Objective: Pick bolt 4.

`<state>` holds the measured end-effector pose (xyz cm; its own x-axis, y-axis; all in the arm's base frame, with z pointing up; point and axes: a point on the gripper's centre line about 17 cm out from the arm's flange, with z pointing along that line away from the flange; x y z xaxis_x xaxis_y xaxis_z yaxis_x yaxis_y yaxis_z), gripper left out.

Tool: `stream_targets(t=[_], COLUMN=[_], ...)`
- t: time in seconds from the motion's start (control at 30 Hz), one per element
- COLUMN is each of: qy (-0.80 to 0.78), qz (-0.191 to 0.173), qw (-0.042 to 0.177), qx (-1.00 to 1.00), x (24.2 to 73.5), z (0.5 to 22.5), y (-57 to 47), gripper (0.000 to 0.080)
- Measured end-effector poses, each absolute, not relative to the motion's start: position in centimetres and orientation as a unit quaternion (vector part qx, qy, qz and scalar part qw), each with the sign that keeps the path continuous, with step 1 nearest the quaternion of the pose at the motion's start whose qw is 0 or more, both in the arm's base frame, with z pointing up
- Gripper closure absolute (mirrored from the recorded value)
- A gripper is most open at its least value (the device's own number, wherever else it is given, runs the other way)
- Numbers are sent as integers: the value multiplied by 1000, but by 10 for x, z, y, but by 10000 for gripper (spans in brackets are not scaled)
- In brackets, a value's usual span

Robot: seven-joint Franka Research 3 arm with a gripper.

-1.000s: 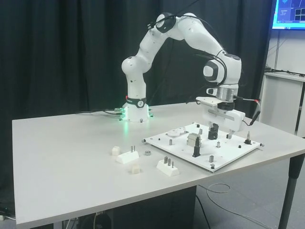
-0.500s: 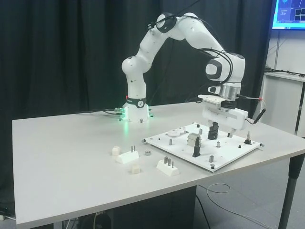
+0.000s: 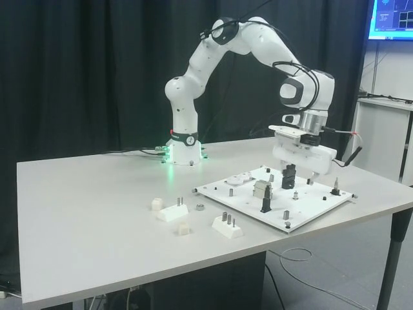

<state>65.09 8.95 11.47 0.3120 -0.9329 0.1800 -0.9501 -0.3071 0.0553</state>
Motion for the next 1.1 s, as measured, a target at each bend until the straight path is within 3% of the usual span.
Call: stream_targets(t=[0.63, 1.1], qy=[-529, -510], qz=[30, -18], qw=[134, 125], qx=[838, 851], x=[634, 602], z=[133, 128], y=[7, -51], gripper=[3, 3])
